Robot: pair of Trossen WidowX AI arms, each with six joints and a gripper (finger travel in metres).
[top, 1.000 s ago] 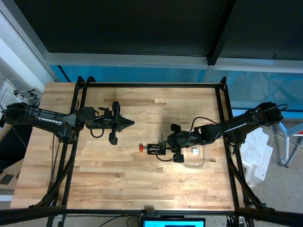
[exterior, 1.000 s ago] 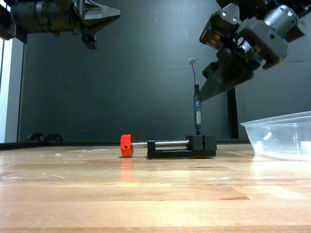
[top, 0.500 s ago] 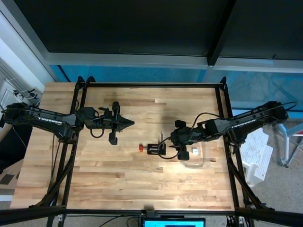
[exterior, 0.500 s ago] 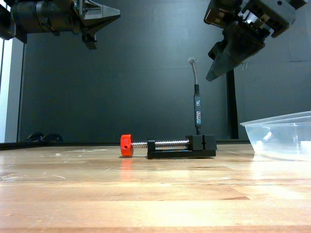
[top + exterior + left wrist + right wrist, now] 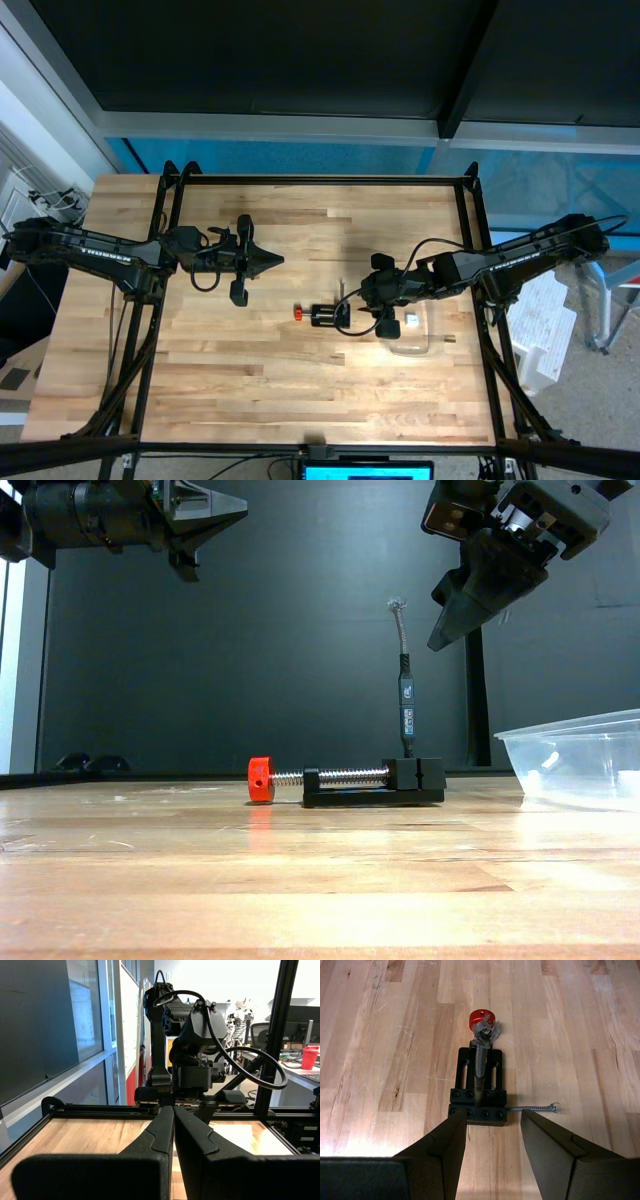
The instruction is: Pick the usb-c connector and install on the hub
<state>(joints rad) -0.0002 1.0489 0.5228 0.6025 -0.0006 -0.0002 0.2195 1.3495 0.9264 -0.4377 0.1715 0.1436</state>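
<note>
Progress is slim as I read it: the usb-c connector (image 5: 411,320) looks to be the small white piece lying inside the clear tray (image 5: 408,347), on the side toward the tabletop's right edge, and nothing has lifted it yet. The hub (image 5: 325,316) sits near the middle of the tabletop, just beside the tray, with its red knob (image 5: 298,313) pointing toward the left edge and a thin grey stem (image 5: 404,695) standing up from its other end. My right gripper (image 5: 440,638) hangs above the hub's stem end, jaws apart and empty. The left gripper (image 5: 272,260) is parked high, toward the left edge and well apart from the hub, jaws pressed together. I judge that the whole job remains: reach into the tray, grasp the connector, carry it across and seat it on the hub.
</note>
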